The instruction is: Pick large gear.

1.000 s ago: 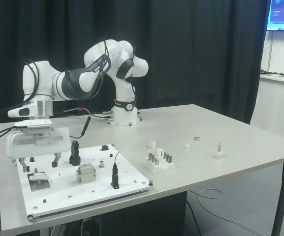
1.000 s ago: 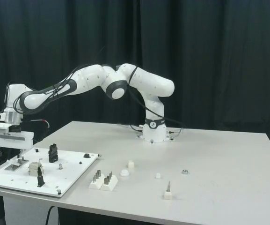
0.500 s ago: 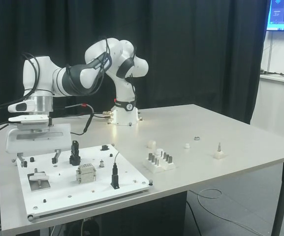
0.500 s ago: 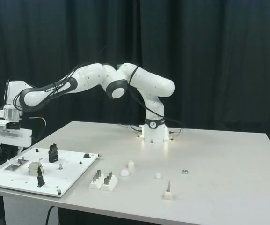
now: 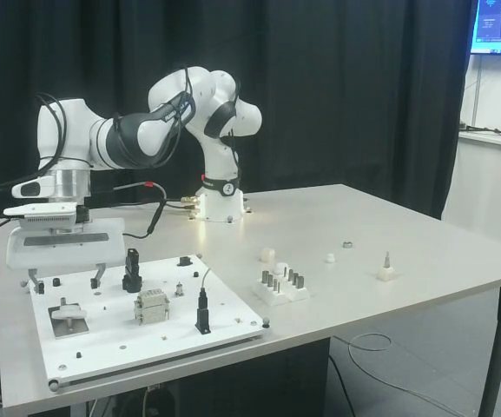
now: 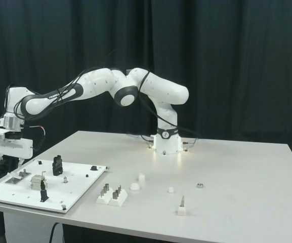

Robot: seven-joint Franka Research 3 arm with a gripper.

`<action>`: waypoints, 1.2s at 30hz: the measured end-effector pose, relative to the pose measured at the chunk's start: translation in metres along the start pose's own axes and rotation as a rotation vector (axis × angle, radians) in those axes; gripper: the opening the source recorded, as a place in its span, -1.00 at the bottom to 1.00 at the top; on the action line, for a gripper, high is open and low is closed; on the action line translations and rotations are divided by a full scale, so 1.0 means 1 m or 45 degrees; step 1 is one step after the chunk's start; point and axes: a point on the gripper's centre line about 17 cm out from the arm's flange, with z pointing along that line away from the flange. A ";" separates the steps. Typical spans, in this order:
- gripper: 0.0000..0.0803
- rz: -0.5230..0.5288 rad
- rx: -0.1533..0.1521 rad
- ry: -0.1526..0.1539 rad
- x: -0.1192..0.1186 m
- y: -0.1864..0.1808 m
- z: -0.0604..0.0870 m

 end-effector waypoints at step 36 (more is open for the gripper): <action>0.99 0.292 0.026 0.078 -0.011 -0.002 0.042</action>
